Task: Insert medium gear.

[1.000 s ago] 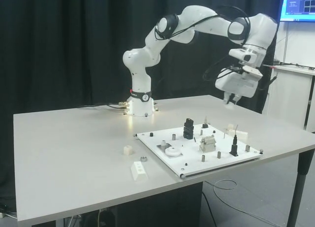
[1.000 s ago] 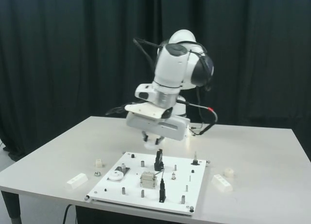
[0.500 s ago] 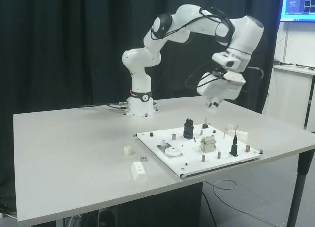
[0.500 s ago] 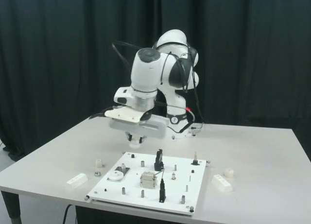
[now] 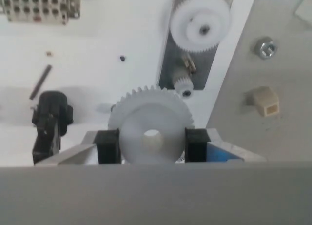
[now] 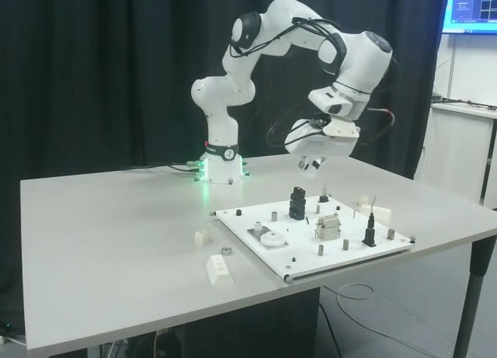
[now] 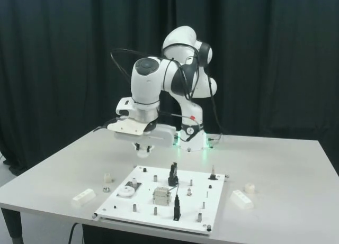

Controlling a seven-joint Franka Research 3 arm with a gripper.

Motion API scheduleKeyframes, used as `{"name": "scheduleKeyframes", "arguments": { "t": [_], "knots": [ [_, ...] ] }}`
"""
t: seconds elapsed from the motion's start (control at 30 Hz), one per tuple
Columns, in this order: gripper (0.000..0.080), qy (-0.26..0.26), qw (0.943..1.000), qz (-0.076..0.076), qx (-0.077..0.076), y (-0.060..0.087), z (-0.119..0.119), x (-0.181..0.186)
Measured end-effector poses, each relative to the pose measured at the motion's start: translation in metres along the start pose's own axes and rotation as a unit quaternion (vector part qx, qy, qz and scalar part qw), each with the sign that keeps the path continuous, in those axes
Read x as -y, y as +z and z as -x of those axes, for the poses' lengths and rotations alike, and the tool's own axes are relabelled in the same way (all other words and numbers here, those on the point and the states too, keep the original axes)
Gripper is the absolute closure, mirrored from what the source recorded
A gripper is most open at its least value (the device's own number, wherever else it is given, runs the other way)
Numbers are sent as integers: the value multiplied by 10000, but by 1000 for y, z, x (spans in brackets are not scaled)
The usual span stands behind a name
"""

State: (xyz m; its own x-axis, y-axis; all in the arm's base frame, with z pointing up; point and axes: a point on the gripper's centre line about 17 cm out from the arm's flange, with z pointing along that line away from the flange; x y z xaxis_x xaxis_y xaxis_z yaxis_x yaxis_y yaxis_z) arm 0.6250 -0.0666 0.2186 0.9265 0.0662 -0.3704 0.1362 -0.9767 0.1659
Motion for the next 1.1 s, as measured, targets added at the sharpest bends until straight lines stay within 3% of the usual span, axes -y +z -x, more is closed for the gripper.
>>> {"name": "scheduleKeyframes", "arguments": {
  "t": [0.13, 0.3, 0.57, 0.73, 0.9, 1.1],
  "knots": [
    [519, -20, 9999, -34, -92, 3, 5, -2],
    [519, -1, 9994, -55, -342, 4, 4, -7],
    [519, 100, 9978, 31, -660, 11, -3, -30],
    [519, 169, 9973, 57, -716, 20, -3, -48],
    [520, -74, 9973, 39, -730, 31, -2, -62],
    [520, -245, 9965, -127, -783, 43, -2, -71]
  ]
}}
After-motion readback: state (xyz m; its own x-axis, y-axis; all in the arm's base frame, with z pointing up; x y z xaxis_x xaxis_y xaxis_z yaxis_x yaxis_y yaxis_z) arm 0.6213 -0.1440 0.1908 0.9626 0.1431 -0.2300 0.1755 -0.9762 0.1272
